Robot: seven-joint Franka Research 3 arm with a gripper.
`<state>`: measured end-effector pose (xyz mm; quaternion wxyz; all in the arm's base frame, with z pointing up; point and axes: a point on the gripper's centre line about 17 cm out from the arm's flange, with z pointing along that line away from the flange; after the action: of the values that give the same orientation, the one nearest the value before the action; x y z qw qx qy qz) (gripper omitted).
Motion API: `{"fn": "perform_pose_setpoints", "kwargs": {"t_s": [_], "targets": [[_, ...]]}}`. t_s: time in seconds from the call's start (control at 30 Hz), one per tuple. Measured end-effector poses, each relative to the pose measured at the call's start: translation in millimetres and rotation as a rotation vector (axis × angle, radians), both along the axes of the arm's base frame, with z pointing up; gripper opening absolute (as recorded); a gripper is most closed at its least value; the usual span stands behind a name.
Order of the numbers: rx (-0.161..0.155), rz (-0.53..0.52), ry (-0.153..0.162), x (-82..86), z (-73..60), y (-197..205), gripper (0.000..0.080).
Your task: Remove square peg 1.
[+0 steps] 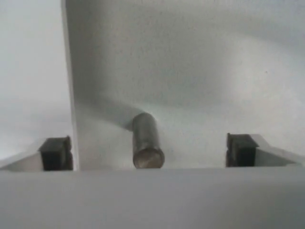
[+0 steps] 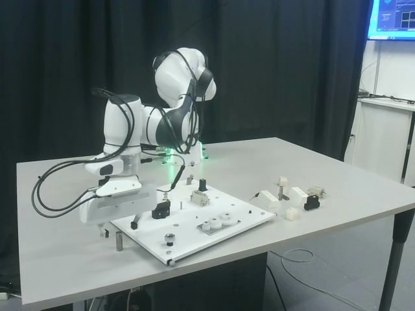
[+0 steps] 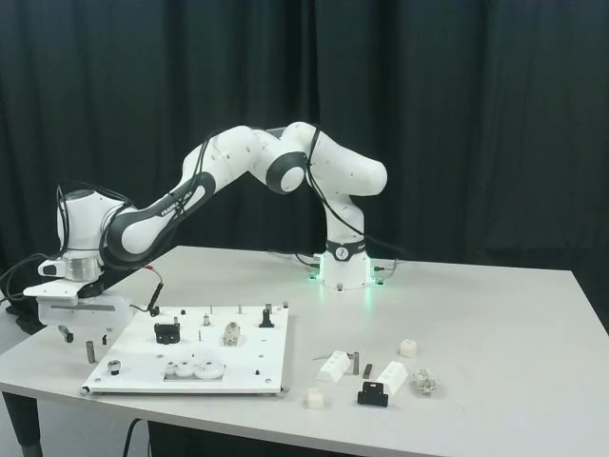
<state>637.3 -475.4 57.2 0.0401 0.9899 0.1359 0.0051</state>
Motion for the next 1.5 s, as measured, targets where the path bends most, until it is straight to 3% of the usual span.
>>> {"fn": "perform_pose_setpoints", "kwargs": {"t_s": [0.03, 0.07, 0.5, 1.07, 1.5], "targets": [[0.001, 0.001, 0.001, 0.6, 2.8, 0.1, 0.0279], [0.001, 0.003, 0.003, 1.2, 6.0, 0.3, 0.0753], [0.010, 0.017, 0.027, 3.2, 36.5, 3.0, 0.0793], [0.018, 0.018, 0.043, 5.6, 56.8, 10.1, 0.0800], [0.030, -0.012, 0.052, 4.8, 61.4, 15.9, 0.0800]]}}
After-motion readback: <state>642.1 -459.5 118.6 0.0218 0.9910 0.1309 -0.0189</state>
